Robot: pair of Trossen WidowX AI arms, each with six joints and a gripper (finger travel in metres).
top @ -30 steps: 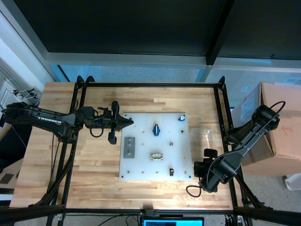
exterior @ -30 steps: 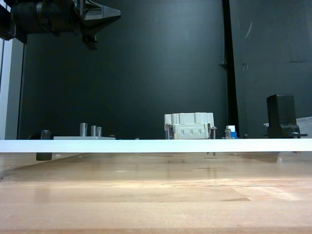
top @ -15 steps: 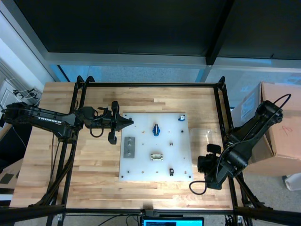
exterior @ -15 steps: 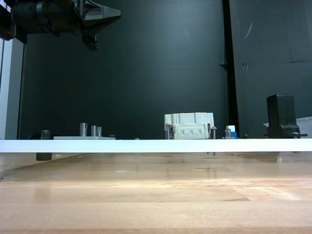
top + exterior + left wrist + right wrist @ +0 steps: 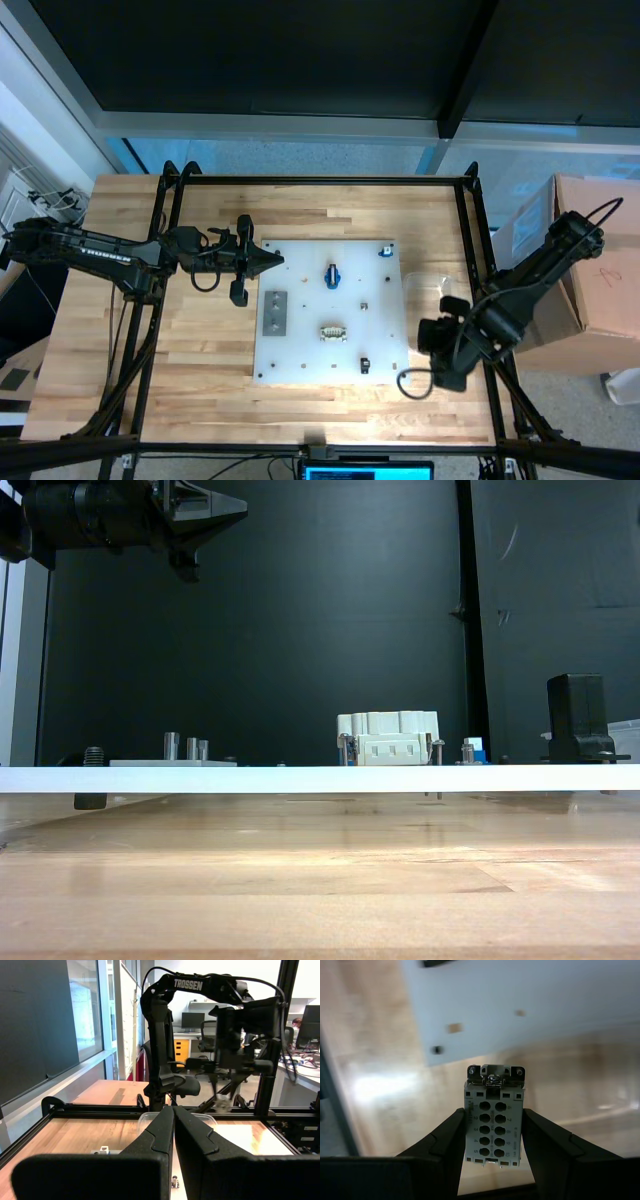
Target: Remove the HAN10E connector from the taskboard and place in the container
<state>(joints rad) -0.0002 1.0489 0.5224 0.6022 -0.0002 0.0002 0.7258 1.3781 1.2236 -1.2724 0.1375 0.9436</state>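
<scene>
A beige HAN10E connector (image 5: 494, 1121) with two rows of pin holes is held clear of the white taskboard (image 5: 530, 1005) by my right gripper (image 5: 492, 1132), which is shut on its sides. From above, the right gripper (image 5: 436, 345) hovers just off the board's right edge (image 5: 398, 300), near the front. A matching beige housing (image 5: 333, 332) (image 5: 388, 738) stays seated on the board. The clear container (image 5: 428, 284) lies behind the right gripper. My left gripper (image 5: 274, 258) (image 5: 232, 510) hangs high over the board's back-left corner, fingers (image 5: 160, 1132) pressed together on nothing.
The board also carries a grey block (image 5: 273, 312), a blue knob (image 5: 332, 276) and a small black part (image 5: 365, 365) (image 5: 577, 718). A black frame (image 5: 470, 230) rings the table. A cardboard box (image 5: 590, 270) stands at the right.
The right arm has carried the connector from the table's front right toward the back, closer to the container. The left arm has not moved.
</scene>
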